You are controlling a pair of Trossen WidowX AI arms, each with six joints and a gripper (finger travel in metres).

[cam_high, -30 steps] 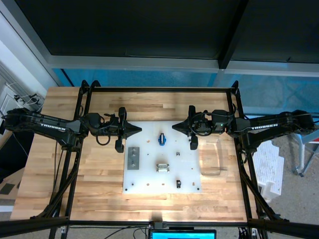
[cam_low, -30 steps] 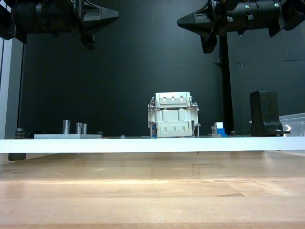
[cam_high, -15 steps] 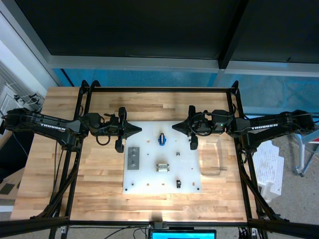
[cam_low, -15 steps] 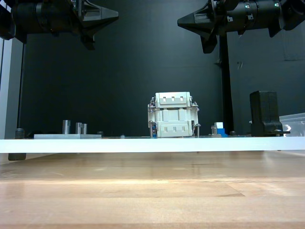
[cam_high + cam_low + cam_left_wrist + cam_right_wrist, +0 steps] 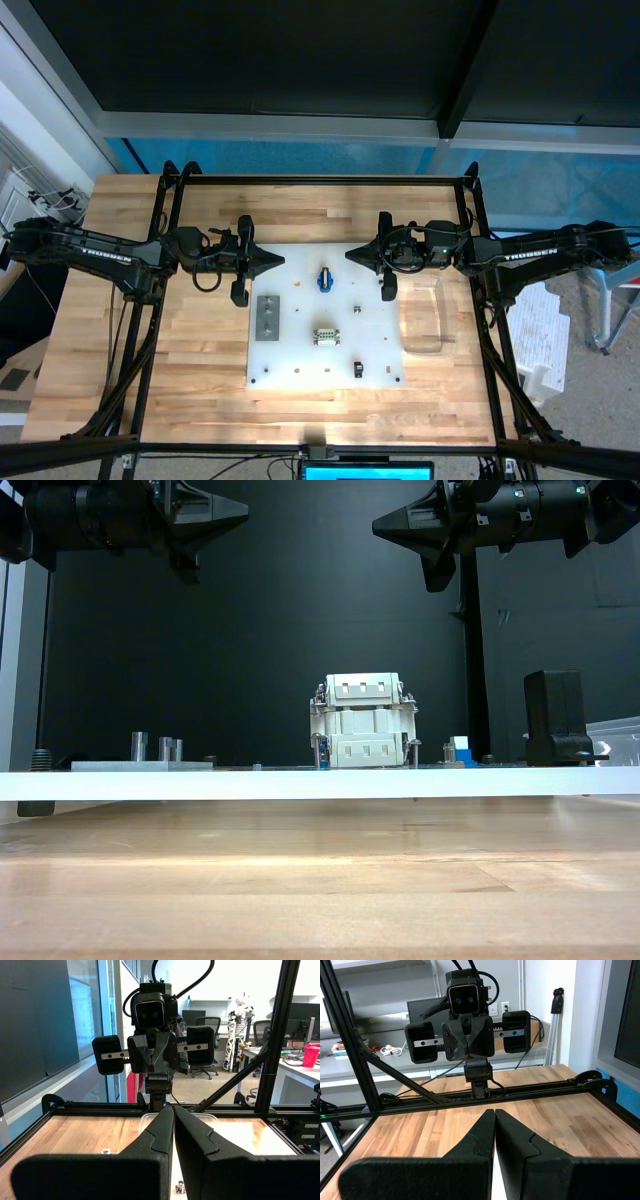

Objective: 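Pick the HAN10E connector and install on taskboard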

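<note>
Hovering left claw (image 5: 281, 260) and right claw (image 5: 349, 254), both pinched tight, above the taskboard (image 5: 290, 352) far edge, with HAN10E connector (image 5: 325, 337) sitting at its middle.

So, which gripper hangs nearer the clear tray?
The right gripper, shut, over the taskboard's far right corner by the clear tray; the left gripper, shut, over its far left corner.
</note>
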